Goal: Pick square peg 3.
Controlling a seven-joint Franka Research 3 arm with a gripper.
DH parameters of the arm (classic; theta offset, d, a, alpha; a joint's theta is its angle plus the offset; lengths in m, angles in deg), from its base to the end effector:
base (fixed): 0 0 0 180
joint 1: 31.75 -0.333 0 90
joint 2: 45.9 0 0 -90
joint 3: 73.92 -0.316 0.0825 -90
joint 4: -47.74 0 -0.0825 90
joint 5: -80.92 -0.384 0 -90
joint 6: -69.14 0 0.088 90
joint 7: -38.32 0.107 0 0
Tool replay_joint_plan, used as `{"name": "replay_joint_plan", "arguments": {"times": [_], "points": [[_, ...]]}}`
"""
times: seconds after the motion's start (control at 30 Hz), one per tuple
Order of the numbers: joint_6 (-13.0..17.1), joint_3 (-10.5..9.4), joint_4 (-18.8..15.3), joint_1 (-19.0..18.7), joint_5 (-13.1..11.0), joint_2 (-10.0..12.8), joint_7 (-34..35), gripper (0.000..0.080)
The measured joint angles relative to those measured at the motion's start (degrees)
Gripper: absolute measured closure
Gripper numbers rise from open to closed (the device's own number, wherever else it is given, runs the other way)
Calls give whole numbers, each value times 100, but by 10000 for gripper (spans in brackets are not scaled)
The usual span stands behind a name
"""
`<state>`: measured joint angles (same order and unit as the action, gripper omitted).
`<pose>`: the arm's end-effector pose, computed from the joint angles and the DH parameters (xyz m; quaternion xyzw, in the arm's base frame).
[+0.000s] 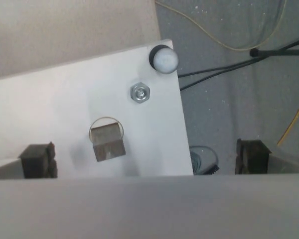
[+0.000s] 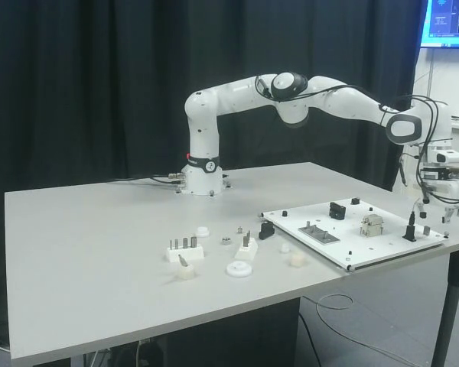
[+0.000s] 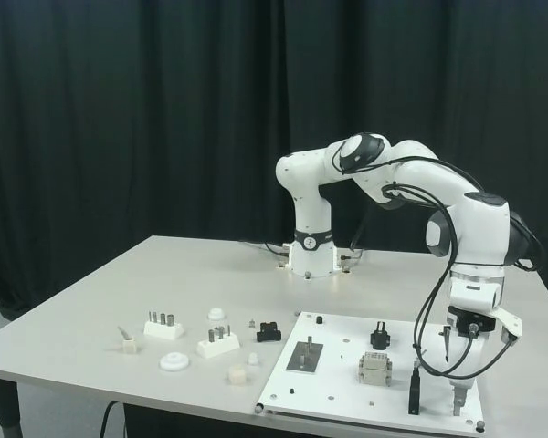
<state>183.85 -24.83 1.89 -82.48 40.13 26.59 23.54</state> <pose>0.7057 0.4002 0.2507 0.9505 0.2900 0.0959 0.0570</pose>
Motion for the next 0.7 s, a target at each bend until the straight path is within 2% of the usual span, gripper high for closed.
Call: {"name": "replay_joint_plan", "arguments": {"times": [0.47, 0.7], "points": [[-1, 8, 0, 8, 0, -25, 99, 3], [-111, 24, 0, 34, 0, -115, 533, 3]]}}
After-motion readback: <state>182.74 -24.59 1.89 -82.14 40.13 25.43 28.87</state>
